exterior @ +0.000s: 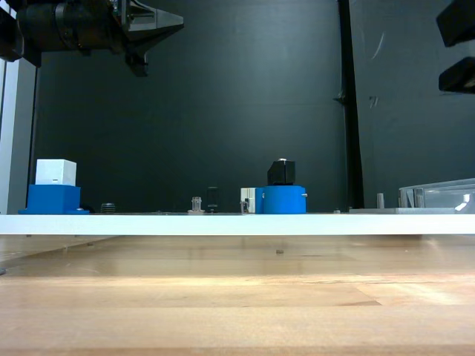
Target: Pick the 16mm cylinder and place it in the taskboard
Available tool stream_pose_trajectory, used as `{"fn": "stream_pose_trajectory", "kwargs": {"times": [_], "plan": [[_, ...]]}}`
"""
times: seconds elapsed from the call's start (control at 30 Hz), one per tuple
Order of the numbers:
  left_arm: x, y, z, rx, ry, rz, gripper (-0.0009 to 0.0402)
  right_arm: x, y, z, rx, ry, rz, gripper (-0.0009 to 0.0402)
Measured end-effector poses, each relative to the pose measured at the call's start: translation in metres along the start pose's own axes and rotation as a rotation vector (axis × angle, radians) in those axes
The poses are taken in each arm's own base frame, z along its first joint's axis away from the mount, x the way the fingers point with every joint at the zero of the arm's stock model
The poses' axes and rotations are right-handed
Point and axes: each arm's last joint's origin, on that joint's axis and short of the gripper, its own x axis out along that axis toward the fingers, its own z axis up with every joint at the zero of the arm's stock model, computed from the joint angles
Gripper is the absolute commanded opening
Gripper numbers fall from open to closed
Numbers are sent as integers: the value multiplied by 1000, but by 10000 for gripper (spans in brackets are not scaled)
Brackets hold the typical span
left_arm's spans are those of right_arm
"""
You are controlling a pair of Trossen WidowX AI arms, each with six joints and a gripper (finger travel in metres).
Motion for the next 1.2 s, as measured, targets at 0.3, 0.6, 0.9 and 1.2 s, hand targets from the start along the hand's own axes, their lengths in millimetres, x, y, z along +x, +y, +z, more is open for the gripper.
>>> {"fn": "stream_pose_trajectory", "kwargs": {"times": [0.3,0.6,0.9,1.2], "plan": [[0,0,0,0,-1,0,0,-13,0,3,-7,0,-1,32],[0,0,0,0,-1,0,0,-13,0,3,-5,0,-1,32],[0,0,0,0,-1,0,0,-11,-6,12,33,-1,-11,32],[0,0,0,0,0,0,0,-7,-5,27,49,14,-25,32]]}}
